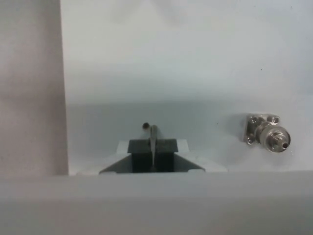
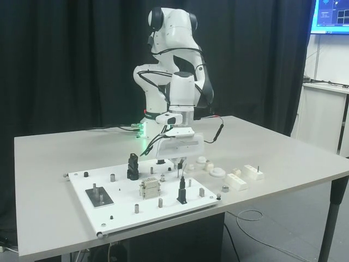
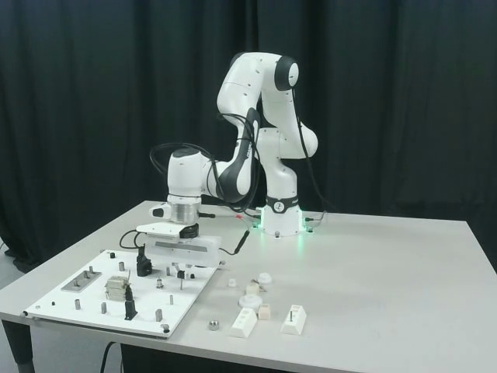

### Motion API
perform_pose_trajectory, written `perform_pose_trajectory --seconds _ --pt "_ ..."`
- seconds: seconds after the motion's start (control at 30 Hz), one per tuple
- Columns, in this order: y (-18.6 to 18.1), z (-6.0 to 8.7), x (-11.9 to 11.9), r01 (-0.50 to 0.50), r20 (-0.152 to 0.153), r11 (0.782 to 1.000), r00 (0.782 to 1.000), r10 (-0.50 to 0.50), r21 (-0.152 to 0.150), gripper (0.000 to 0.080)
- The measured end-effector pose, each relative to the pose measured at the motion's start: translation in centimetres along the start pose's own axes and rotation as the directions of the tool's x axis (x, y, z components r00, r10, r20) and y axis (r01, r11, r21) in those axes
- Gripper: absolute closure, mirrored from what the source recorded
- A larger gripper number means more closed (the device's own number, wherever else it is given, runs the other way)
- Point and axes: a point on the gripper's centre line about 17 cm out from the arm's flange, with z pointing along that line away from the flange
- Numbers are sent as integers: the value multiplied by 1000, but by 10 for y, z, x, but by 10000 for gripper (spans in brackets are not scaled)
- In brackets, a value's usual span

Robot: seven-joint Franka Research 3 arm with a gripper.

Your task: Insert round peg 1.

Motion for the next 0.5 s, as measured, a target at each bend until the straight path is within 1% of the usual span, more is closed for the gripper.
perform_pose_trajectory --seconds 0.5 --pt "-5 0 1 9 -1 1000 1000 -9 0 788"
